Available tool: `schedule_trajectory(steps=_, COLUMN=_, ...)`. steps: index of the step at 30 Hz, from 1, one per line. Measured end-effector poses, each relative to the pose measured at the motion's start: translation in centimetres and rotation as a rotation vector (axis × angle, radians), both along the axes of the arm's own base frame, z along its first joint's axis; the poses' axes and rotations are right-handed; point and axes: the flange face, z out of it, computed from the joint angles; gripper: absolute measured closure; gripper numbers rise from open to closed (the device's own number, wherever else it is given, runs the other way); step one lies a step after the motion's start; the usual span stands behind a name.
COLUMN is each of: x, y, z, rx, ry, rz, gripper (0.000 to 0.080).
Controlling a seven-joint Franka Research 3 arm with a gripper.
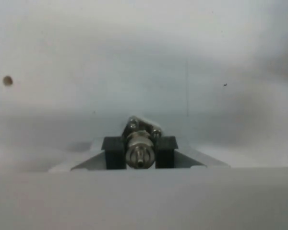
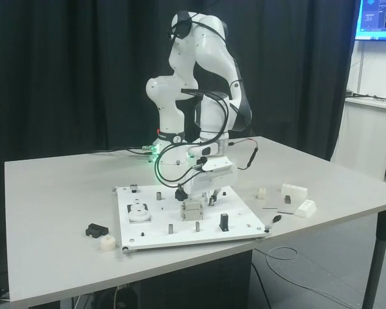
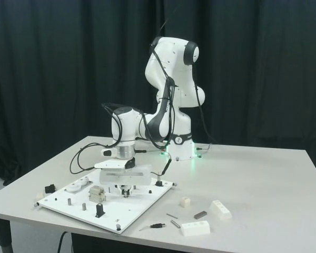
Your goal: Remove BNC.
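White board (image 2: 238,222) below; fingers (image 1: 139,152) pinched on BNC connector (image 1: 139,146), both pads touching.

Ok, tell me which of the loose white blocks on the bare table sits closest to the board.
The small white cube, just off the white board. The two bigger white blocks lie farther out, beyond the cube.

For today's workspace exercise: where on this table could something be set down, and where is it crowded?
Bare: the grey table left of the white board, and the wide stretch right of the robot base. Crowded: the board under the gripper, and around the white blocks.
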Motion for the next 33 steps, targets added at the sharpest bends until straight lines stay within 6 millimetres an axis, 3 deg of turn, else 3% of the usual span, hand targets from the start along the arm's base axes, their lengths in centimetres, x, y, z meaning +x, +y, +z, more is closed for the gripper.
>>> schedule_trajectory(steps=17, x=0.2, y=-0.3, z=0.5, rx=0.012, ry=0.012, rz=0.166, gripper=0.0676)
schedule_trajectory(steps=33, x=0.7, y=-1.7, z=3.7, rx=0.05, ry=0.025, rz=0.167, gripper=0.0676)
